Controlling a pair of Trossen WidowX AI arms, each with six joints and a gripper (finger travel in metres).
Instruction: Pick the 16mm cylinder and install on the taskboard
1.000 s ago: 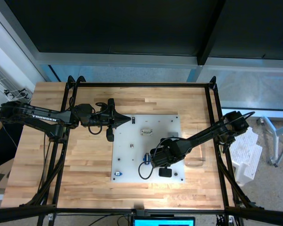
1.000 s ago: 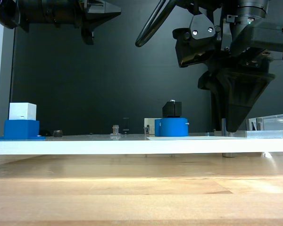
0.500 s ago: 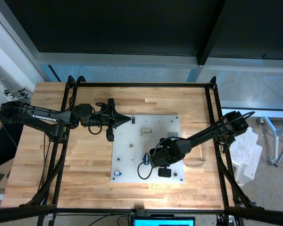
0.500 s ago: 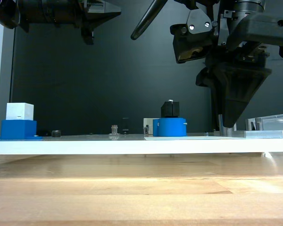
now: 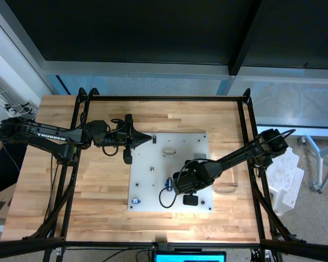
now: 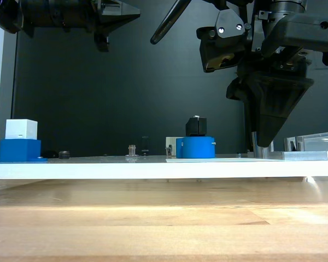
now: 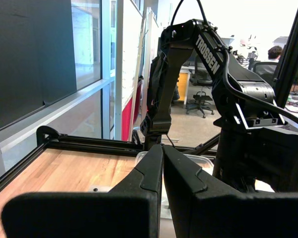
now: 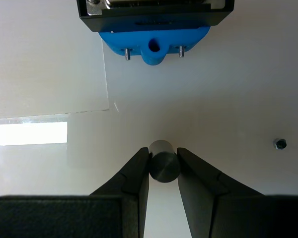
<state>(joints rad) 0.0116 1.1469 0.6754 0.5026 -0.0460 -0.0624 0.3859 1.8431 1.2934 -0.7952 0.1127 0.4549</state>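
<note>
- Left arm [image 5: 44, 134] and right arm [image 7: 164, 84] — matte black, angular links, white TROSSEN lettering [image 7: 212, 47].
- Black cables [image 5: 165, 197] loop at the wrists; silver screws [image 6: 225, 30] dot the right housing.
- Left gripper [image 7: 163, 153], right gripper [image 8: 163, 154] — black wedge-shaped tapering fingers [image 8: 131, 173].

Robotics lab: black-framed wooden bench [image 5: 98, 191], office chairs [image 7: 203, 94] beyond.

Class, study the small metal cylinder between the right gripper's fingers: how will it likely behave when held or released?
Probably stiff: the 16mm cylinder looks solid metal. Its smooth round side meets the right gripper's fingers along narrow lines, so it may slip. Released sideways on the taskboard, it would likely roll. The left gripper hangs shut above the board's far-left corner.
</note>
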